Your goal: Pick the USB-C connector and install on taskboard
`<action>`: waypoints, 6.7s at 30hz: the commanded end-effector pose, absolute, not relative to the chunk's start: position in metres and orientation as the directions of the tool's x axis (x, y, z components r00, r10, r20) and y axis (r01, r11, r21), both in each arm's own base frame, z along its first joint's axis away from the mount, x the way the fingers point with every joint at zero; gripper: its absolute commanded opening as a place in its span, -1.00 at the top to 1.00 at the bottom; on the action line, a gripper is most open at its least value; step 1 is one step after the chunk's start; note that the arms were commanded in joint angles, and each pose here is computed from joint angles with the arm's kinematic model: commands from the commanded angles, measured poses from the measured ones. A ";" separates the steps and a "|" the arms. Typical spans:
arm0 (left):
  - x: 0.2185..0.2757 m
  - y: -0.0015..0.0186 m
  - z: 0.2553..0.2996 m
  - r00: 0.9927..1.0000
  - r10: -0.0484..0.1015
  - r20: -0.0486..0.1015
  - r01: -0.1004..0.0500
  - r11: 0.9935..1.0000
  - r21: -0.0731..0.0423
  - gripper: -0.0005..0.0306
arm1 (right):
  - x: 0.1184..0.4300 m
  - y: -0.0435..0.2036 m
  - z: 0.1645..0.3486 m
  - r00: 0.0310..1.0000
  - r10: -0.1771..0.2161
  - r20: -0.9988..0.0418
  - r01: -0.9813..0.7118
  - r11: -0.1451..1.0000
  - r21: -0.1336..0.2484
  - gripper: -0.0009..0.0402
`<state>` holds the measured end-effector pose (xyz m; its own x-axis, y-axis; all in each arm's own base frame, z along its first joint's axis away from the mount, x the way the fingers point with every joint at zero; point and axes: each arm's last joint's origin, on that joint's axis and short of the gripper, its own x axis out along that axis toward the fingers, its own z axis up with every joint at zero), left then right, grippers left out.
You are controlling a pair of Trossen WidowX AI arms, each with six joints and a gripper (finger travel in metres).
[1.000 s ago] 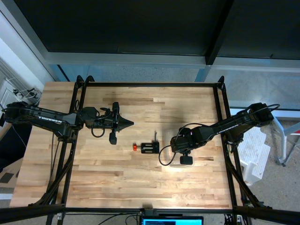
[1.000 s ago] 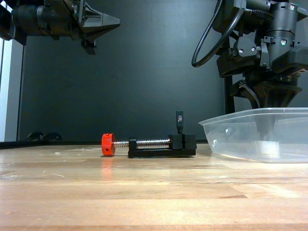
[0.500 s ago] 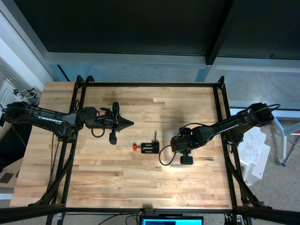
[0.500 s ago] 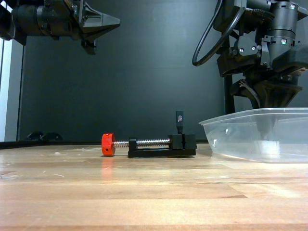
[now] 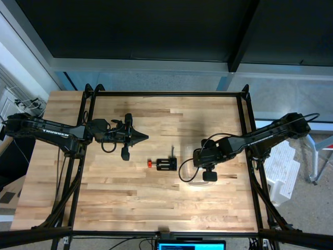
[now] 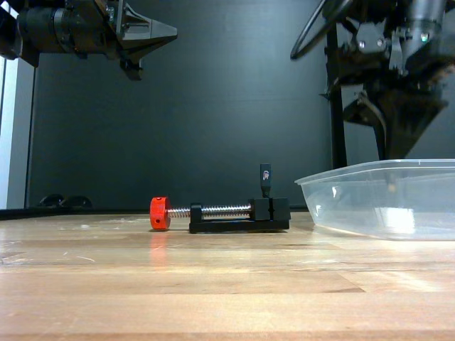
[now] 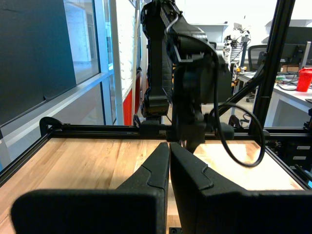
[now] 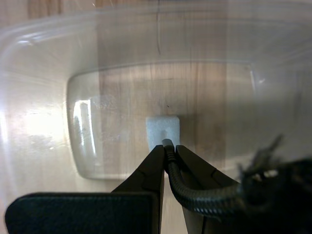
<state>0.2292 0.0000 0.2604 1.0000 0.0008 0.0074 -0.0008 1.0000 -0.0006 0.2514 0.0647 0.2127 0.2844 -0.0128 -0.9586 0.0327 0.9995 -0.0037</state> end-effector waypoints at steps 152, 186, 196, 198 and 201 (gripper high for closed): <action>0.2292 0.0001 0.2605 1.000 0.001 0.008 -0.001 1.000 -0.001 0.96 | 0.377 0.063 0.233 0.309 -0.078 -0.948 0.075 0.995 -0.058 0.96; 0.2292 0.0000 0.2604 1.000 0.000 0.007 0.000 1.000 -0.001 0.96 | 0.376 0.062 0.236 0.319 -0.077 -0.945 0.079 0.995 -0.055 0.42; 0.2292 0.0000 0.2605 1.000 0.000 0.008 0.000 1.000 -0.001 0.97 | 0.366 0.061 0.258 0.355 -0.069 -0.932 0.086 0.995 -0.041 0.07; 0.2292 0.0001 0.2604 1.000 0.001 0.007 -0.001 1.000 -0.001 0.96 | 0.362 0.061 0.266 0.373 -0.066 -0.925 0.086 0.996 -0.036 0.04; 0.2292 0.0000 0.2605 1.000 0.000 0.008 0.000 1.000 -0.001 0.96 | 0.358 0.060 0.274 0.394 -0.062 -0.917 0.086 0.996 -0.030 0.01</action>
<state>0.2291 0.0000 0.2605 1.0000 0.0008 0.0078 -0.0008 1.0000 -0.0010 0.3593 0.0602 0.2701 0.3822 -0.0642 -0.9219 0.0858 0.9957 -0.0338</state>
